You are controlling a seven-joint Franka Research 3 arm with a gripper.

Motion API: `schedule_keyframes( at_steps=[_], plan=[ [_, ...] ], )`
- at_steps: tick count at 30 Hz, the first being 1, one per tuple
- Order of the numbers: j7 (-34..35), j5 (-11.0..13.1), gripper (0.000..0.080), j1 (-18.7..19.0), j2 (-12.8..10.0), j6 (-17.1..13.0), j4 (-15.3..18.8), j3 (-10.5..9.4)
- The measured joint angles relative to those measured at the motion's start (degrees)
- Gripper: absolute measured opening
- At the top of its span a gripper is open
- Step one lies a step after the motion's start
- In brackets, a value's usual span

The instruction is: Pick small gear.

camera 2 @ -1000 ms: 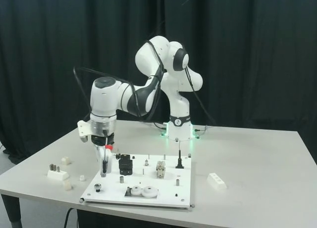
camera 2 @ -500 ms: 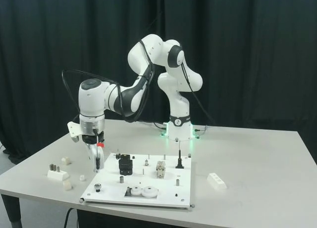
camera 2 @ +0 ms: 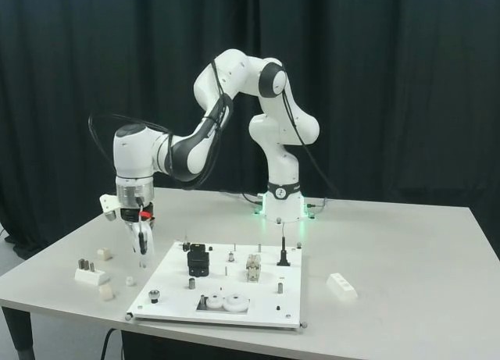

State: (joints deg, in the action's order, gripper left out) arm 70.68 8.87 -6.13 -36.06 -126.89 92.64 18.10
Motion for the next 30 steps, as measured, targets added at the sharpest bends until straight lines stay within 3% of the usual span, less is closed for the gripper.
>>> schedule_keyframes(
  at_steps=[8, 15, 30],
  plan=[
    [-3.56, 4.8, 0.08, -0.07, 0.28, -6.74, 4.91, 1.98],
    [-6.49, 7.57, 0.08, -0.16, 0.26, -11.28, 7.89, 2.74],
    [-8.79, 8.83, 0.08, -1.0, -0.08, -16.1, 10.27, 3.3]
  ],
)
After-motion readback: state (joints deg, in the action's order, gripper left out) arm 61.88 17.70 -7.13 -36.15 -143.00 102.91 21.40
